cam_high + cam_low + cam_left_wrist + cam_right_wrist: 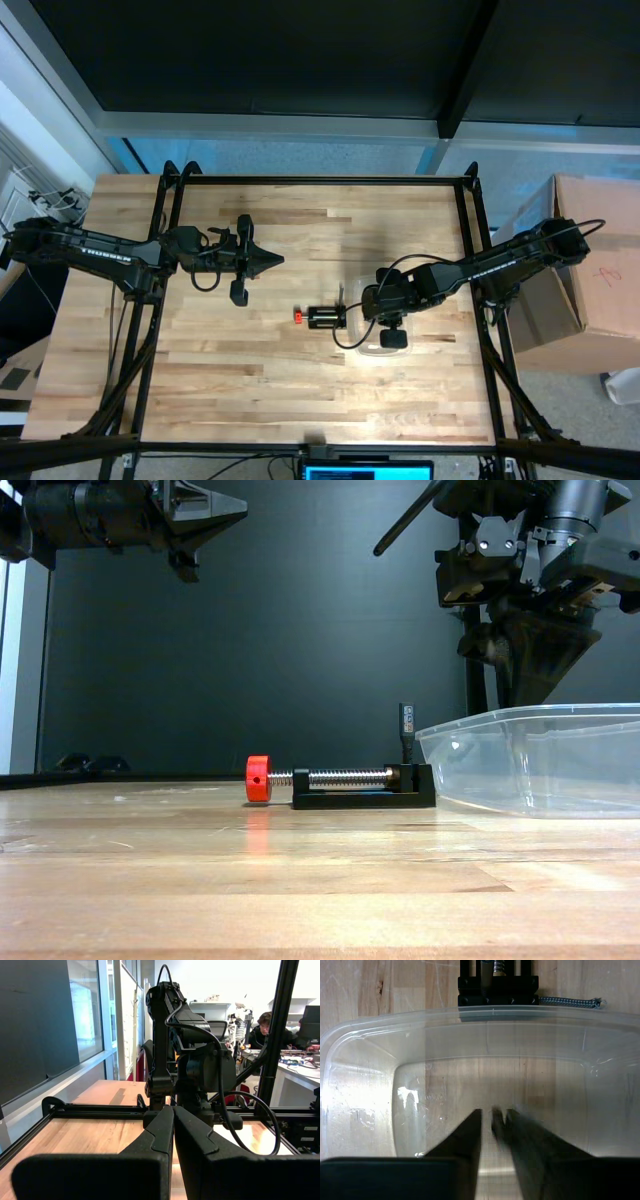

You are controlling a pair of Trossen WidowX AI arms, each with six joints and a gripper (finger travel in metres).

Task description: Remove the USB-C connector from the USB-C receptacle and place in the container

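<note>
My right gripper (497, 1112) hangs low over the clear plastic container (365, 1035), fingers a little apart. A small dark blurred piece, the USB-C connector (498, 1119), sits between them against one finger, with a strip of light on its other side. In the low view the right gripper (525, 680) is just above the container (540, 760). The black receptacle stub (406, 730) stands upright at the end of the vise (365, 790), with nothing plugged in. My left gripper (275, 261) is raised at the left, shut and empty; its fingers (165, 1130) meet.
The black vise (325, 317) with its red knob (258, 778) lies just left of the container (372, 350). A short braided cable (567, 1002) lies beside the vise's end. A black frame rail (320, 180) borders the table.
</note>
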